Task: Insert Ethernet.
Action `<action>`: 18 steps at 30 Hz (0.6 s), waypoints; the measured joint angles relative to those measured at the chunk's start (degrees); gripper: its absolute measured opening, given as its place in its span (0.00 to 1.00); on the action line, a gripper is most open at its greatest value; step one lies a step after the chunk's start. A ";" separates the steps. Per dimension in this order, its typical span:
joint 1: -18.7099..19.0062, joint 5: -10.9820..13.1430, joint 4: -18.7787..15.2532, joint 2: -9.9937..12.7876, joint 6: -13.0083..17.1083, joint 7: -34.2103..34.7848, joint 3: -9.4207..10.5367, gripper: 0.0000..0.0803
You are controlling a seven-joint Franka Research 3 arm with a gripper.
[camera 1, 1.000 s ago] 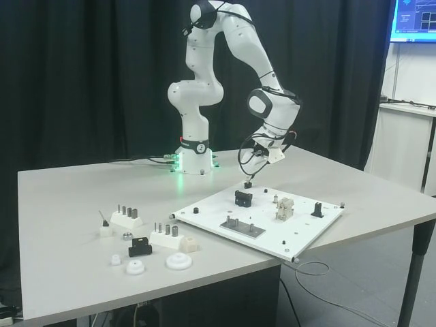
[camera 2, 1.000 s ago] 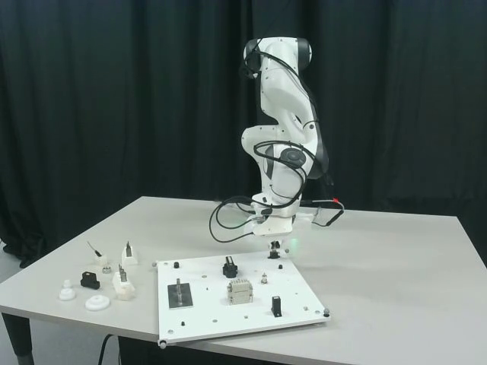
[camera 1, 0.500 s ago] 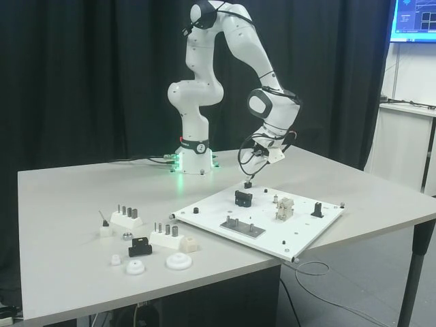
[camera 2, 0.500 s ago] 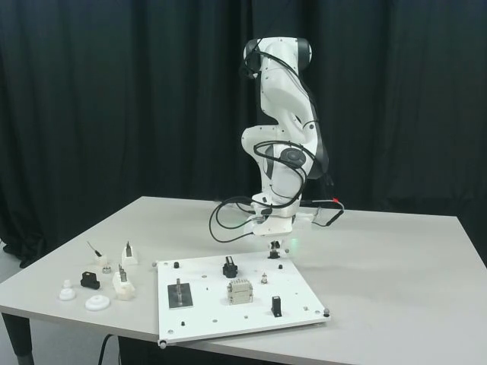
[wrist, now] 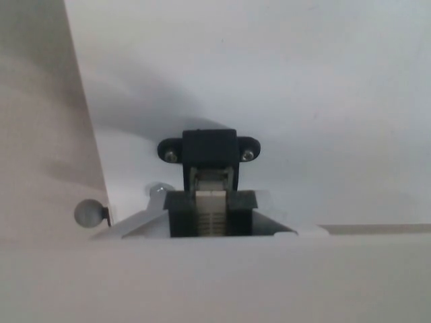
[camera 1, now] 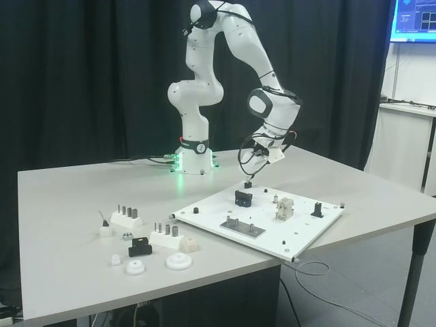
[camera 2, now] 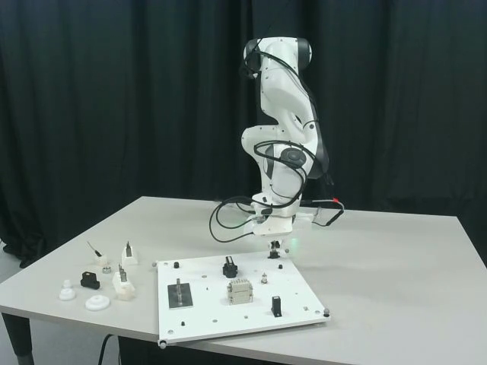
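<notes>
At the frame's centre, the gripper grasps the Ethernet plug just above the black socket, insertion apparently not yet finished.

arm white | board white | table grey | socket seemingly black

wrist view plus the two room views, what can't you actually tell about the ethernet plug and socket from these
- Whether the plug has entered the black socket: in the wrist view the plug itself covers the opening.
- How the plug is gripped: the wrist view shows only its tip, the rest is hidden behind a blurred white part across the foreground.
- Contact at the white board: in both room views the gripper tip is too small to judge.
</notes>
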 joint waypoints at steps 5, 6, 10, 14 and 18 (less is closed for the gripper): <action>0.00 0.00 0.19 -0.01 -0.42 0.00 0.04 0.11; 0.00 0.00 0.28 -0.05 -0.61 0.00 0.05 0.11; 0.02 0.00 0.48 -0.31 -1.09 0.00 0.09 0.11; 0.07 0.00 0.48 -0.56 -1.28 0.00 0.11 0.11; 0.07 0.00 0.46 -0.57 -1.30 0.00 0.11 0.11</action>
